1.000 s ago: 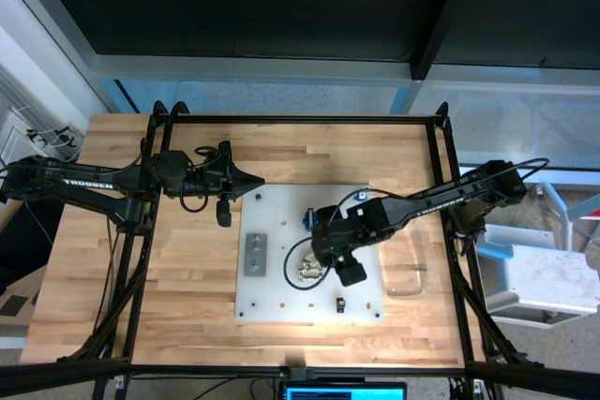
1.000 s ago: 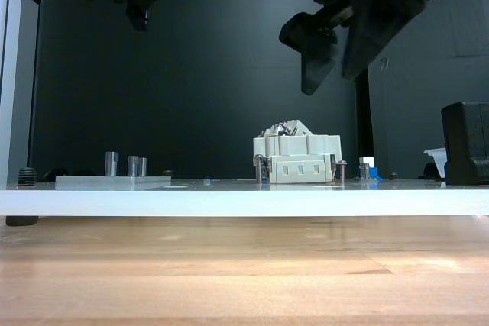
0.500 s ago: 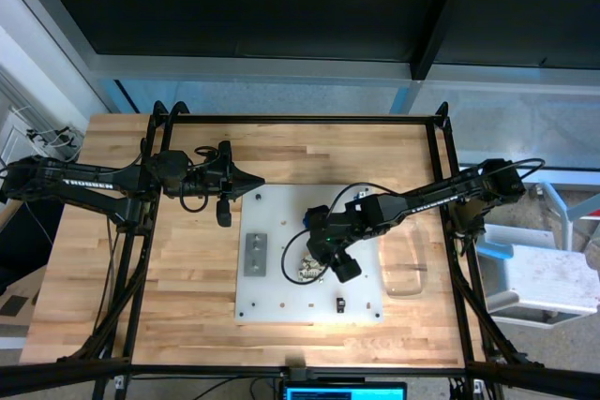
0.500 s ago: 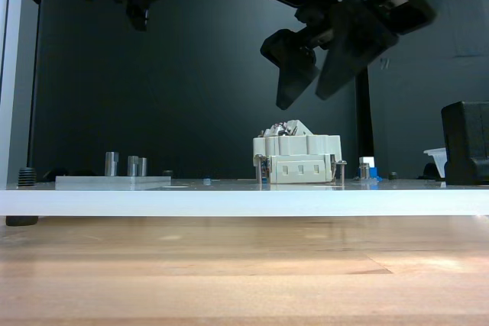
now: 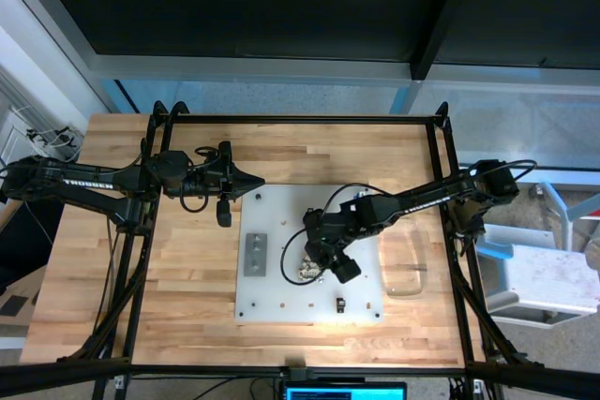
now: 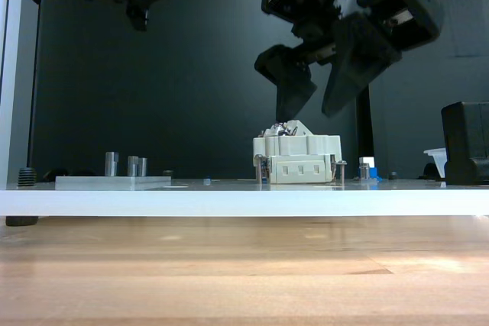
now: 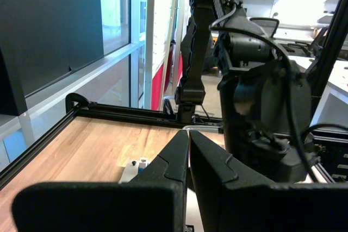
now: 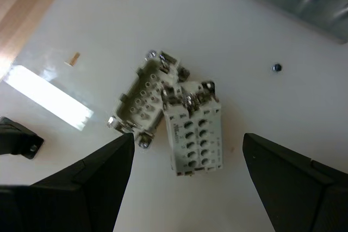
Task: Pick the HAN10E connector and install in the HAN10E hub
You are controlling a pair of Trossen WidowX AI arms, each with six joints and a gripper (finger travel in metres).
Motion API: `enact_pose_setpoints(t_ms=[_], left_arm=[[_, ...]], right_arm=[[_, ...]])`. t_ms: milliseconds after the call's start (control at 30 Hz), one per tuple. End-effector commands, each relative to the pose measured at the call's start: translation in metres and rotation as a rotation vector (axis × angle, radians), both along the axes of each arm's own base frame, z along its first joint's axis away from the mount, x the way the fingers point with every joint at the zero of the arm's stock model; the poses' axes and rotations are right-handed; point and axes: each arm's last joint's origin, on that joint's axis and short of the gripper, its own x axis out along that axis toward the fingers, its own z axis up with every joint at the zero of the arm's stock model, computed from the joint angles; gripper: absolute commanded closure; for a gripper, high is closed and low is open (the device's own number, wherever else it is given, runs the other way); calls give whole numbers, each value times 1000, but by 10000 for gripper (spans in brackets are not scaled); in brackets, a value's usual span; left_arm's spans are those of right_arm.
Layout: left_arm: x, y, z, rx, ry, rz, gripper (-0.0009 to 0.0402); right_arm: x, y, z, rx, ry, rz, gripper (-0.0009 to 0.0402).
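Note:
The HAN10E hub (image 8: 140, 107), a beige socket with silvery end tabs, sits on the white board (image 8: 261, 101). The HAN10E connector (image 8: 193, 134) lies tilted against it, one end resting on the hub's edge. My right gripper (image 8: 187, 183) hangs open just above the pair, with one finger (image 8: 81, 188) on each side. In the low view the right gripper (image 6: 313, 97) is a little above the connector (image 6: 286, 129) and the hub (image 6: 298, 167). The left gripper (image 5: 246, 181) is shut and parked high over the board's far left corner.
On the white board (image 5: 272, 306) stand a grey metal block (image 5: 255, 254) at the left, a small black part (image 5: 341, 304) near the front, and a blue part (image 5: 309, 220) behind the right gripper. A clear container (image 5: 403, 269) lies right of the board.
My right gripper has moved left and down, now closer over the connector and hub. The left arm, connector and hub have not moved.

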Motion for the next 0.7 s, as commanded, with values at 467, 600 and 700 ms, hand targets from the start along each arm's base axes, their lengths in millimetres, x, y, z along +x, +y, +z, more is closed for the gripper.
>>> enact_pose_setpoints(t_ms=[467,600,700], left_arm=[[0,0,-1,0,12,0,393],[0,0,-1,0,10,0,392],[0,0,-2,-1,13,0,393]], right_arm=[[9,-6,-15,18,9,36,114],[11,-6,-20,20,22,40,114],[12,-6,-22,17,23,46,115]])
